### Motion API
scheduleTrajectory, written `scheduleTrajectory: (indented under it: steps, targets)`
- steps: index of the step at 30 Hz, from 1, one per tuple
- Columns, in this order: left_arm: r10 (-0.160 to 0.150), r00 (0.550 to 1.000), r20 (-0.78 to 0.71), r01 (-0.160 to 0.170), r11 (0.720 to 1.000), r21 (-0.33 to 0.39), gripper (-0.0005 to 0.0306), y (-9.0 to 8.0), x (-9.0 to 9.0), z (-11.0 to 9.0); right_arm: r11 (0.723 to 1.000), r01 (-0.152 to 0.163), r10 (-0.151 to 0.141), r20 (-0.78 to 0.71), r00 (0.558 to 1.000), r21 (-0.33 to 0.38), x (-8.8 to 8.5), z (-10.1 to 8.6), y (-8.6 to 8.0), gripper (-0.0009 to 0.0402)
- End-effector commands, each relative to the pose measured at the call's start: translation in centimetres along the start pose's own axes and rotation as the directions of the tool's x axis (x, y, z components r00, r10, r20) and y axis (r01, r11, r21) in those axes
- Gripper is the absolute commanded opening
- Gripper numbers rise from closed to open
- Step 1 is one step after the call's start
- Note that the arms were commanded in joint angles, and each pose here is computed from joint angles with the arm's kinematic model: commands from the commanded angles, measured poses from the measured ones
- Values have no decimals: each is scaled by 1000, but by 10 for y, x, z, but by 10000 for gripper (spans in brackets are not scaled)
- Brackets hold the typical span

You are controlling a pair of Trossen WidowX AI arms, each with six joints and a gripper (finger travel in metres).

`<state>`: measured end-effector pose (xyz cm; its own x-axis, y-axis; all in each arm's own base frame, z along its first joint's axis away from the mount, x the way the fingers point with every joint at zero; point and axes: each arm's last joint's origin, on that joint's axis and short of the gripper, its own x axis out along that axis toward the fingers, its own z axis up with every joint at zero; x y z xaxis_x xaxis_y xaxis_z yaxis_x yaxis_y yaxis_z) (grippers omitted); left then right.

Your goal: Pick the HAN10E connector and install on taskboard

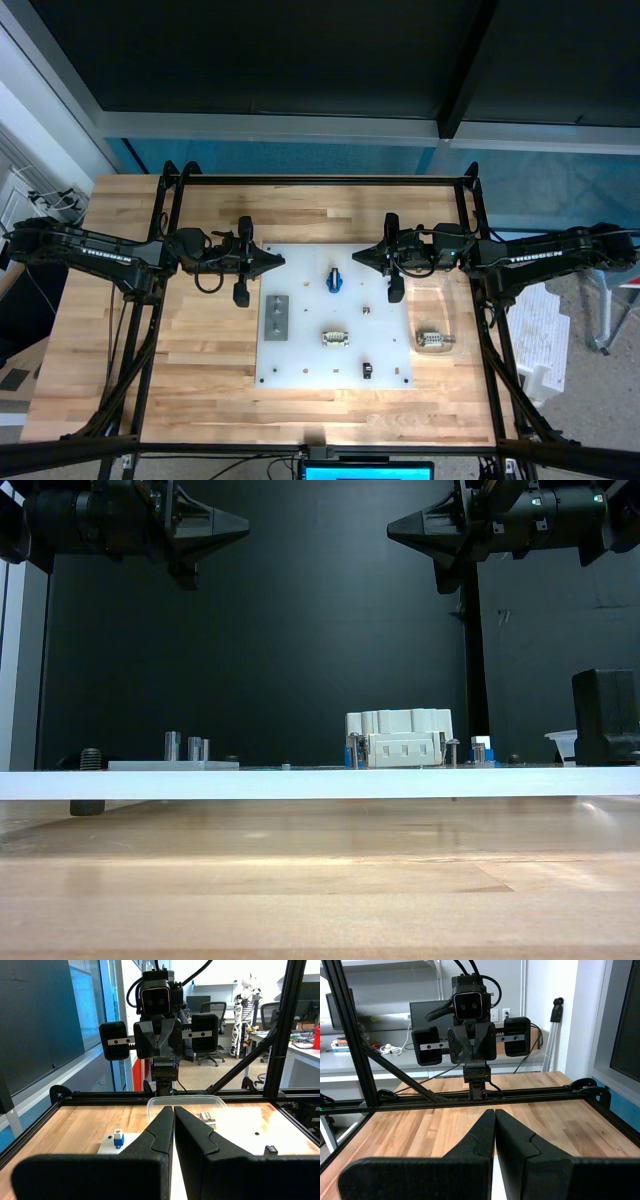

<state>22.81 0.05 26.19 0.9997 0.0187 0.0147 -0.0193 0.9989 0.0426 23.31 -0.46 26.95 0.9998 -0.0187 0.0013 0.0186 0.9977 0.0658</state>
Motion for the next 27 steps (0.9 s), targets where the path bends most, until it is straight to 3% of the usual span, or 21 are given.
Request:
scheduleTrajectory:
  steps: [1,14,18,25,27]
  targets:
    - [0,1000,0,0,1000,0,1,0,0,0,998,17,-17,-3,1000,-55,0,-1,-1,0]
    - [0,1000,0,0,1000,0,1,0,0,0,999,18,-19,-16,1000,-44,0,-2,-1,0]
    - [0,1000,0,0,1000,0,1,0,0,0,1000,-1,1,-36,999,-21,-3,-1,0,0]
    - [0,1000,0,0,1000,0,1,0,0,0,1000,-5,2,-185,983,-18,-17,0,1,0]
    - [0,1000,0,0,1000,0,1,0,0,0,1000,-17,16,-238,971,-2,-20,1,1,0]
